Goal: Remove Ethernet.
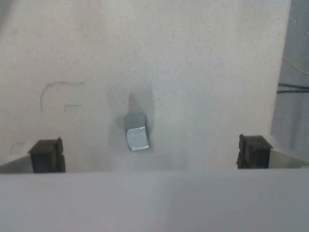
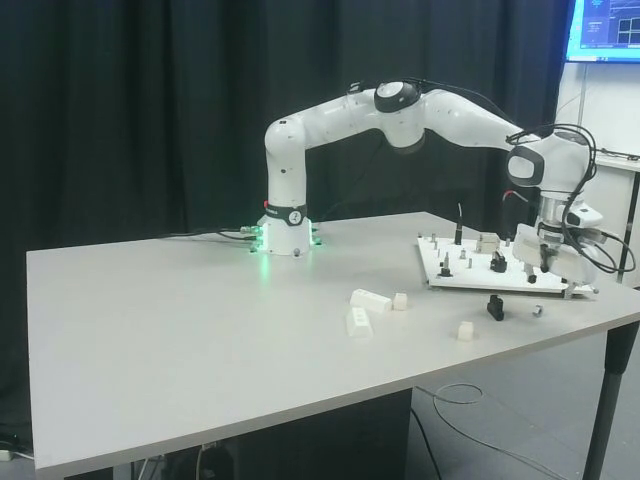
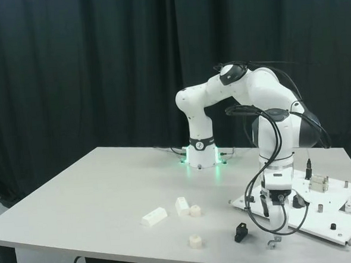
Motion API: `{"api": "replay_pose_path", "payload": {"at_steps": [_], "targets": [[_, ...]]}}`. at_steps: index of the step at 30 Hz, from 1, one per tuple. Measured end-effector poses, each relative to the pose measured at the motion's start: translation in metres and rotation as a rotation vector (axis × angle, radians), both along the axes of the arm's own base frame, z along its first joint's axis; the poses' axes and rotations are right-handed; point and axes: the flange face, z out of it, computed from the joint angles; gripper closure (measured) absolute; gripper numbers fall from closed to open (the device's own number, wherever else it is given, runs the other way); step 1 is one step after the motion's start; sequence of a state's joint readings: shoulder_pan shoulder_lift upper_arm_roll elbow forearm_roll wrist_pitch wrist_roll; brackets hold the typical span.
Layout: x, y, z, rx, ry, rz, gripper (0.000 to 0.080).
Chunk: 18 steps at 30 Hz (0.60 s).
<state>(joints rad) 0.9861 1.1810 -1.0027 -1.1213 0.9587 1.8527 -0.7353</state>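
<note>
Here the pincer (image 1: 149, 153) hangs spread wide above the grey bench (image 2: 200, 310), its two black fingertips (image 1: 47, 155) far apart, gripping nothing. Between them, on the bare bench, lies a small grey metal block (image 1: 136, 132), untouched. That block sits just beside the white board (image 3: 323, 215), near its front edge. I cannot tell which part on the board is the Ethernet plug

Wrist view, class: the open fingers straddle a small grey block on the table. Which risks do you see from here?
1. The small grey metal block lies loose near the grey table's edge; a nudge might push it off.
2. The gripper hangs beside the white task board, not above it, so the Ethernet plug may be missed.
3. The small black part nearby could be struck.
</note>
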Motion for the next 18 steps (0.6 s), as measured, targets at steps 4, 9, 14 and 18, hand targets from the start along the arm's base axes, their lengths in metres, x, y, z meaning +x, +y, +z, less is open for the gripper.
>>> {"api": "replay_pose_path", "payload": {"at_steps": [4, 9, 14, 18], "targets": [[0.0, 0.0, 0.002, -0.004, -0.003, -0.097, 0.0003], [0.0, 0.001, 0.006, -0.018, -0.007, -0.185, 0.0003], [-0.003, 0.0, 0.012, -0.041, -0.002, -0.241, 0.0003], [-0.005, 0.0, 0.018, -0.058, 0.001, -0.28, 0.0003]]}}
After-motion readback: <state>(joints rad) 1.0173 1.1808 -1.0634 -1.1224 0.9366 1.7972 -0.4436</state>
